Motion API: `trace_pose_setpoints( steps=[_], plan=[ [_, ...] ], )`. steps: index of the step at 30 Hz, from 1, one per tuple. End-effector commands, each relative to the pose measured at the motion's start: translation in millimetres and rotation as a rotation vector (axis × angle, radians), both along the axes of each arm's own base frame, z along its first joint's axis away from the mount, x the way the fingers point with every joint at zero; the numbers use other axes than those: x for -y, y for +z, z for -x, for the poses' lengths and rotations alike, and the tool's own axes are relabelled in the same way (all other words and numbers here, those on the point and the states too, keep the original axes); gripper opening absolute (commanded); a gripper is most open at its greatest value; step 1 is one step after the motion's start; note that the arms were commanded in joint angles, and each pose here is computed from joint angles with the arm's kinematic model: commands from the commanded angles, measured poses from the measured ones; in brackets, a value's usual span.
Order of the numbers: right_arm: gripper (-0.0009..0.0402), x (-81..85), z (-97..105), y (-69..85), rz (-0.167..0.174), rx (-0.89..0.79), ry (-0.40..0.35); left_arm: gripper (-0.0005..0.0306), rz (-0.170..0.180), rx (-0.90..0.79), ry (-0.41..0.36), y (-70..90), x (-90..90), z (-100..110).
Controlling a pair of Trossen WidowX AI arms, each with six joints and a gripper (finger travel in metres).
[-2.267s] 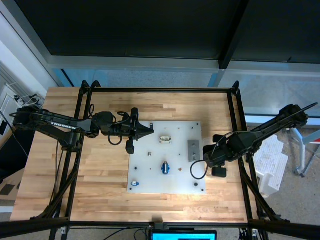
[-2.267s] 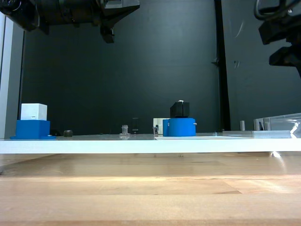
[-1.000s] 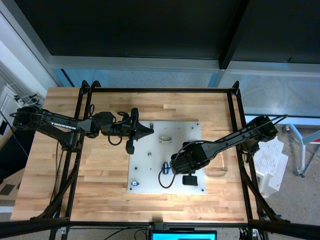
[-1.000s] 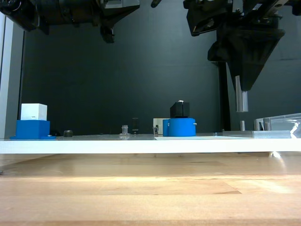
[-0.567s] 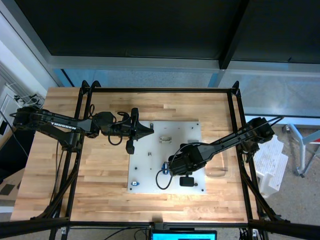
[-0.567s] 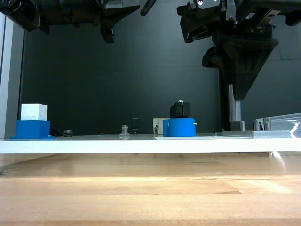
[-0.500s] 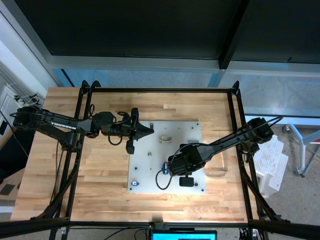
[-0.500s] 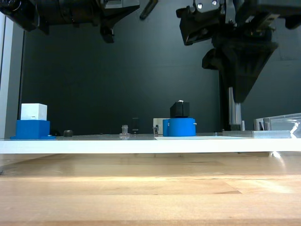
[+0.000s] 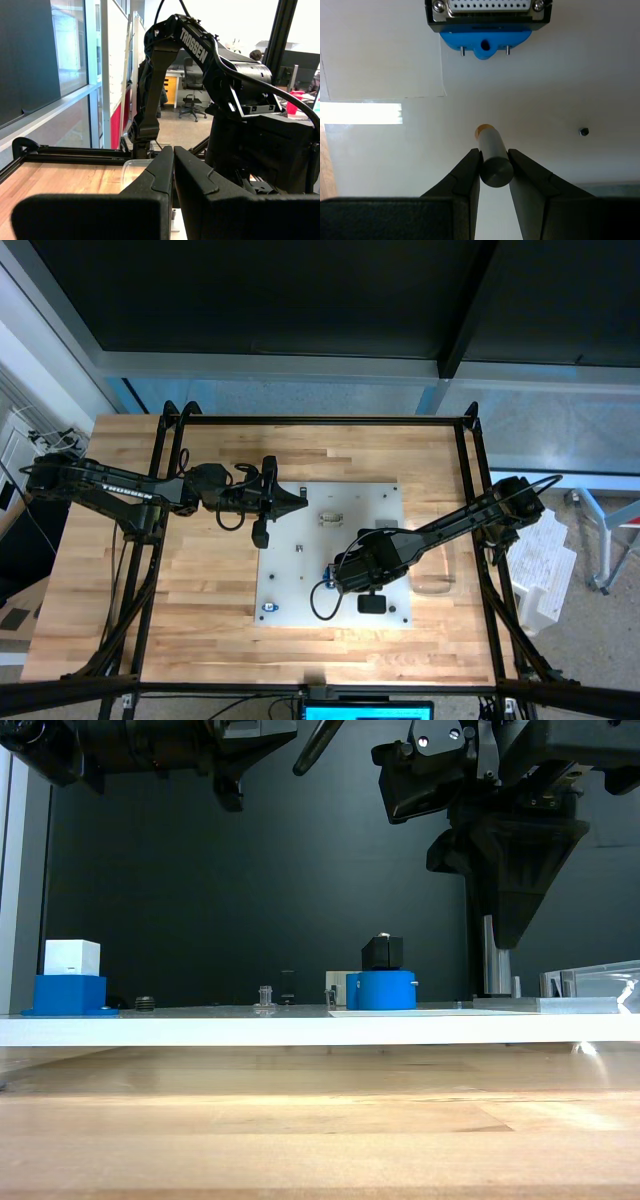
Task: Pick the 16mm cylinder and install on the taskboard
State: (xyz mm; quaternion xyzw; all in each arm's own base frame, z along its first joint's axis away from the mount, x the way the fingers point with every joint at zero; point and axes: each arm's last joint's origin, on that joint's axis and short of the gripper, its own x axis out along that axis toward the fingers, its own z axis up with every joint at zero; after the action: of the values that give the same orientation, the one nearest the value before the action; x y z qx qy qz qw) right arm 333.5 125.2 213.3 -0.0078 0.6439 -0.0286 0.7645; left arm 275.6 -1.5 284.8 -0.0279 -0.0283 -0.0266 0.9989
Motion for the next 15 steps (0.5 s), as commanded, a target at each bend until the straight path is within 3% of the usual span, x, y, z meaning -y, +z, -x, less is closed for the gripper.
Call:
trace_pose_setpoints(
  steps=[1, 15],
  plan=[
    [0.0012, 0.3, 1.2, -2.2, 0.002, -0.008, -0.001, 0.0, 0.0, 0.001, 0.0, 0.2, 0.0, 0.0],
    [0.0012, -0.6, 1.6, -6.6, -0.008, -0.002, 0.002, 0.0, 0.0, 0.001, 0.0, 0.2, 0.0, 0.0]
  ],
)
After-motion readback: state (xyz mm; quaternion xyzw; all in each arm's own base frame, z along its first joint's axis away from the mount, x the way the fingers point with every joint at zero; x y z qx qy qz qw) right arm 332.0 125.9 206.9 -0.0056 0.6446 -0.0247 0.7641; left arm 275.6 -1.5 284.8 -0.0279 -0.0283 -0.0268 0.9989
